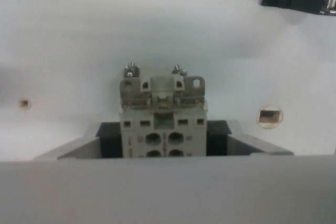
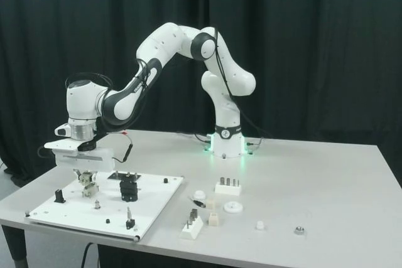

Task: Insert waterproof.

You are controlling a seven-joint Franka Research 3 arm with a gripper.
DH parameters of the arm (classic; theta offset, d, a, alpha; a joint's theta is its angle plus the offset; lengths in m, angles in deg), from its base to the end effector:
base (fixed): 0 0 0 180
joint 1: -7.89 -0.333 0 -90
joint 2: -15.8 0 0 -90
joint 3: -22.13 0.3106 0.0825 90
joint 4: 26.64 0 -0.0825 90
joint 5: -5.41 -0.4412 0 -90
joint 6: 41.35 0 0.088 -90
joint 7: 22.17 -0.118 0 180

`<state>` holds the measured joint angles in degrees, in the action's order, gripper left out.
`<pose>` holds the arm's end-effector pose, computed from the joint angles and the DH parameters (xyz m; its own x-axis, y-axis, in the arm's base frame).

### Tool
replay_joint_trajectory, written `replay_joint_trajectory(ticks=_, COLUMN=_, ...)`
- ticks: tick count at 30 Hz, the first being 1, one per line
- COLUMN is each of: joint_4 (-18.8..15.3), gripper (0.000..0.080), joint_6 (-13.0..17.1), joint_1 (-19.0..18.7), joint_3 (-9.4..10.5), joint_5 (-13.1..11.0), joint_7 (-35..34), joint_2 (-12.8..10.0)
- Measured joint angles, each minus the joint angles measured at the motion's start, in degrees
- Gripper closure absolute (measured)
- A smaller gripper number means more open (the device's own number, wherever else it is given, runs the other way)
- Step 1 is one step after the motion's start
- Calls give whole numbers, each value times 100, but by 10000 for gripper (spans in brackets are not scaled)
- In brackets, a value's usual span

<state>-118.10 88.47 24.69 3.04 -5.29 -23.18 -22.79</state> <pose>0.6182 -0.4085 0.2073 0.7714 -0.6351 0.0396 -0.6363 -0.7693 0.0575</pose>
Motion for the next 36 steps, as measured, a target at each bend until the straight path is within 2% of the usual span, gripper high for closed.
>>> replay_joint_trajectory(ticks=36, joint_4=-26, gripper=486, joint_6=-11, joint_1=0, joint_3=-30, joint_5=-162, joint_7=1, joint_2=-94)
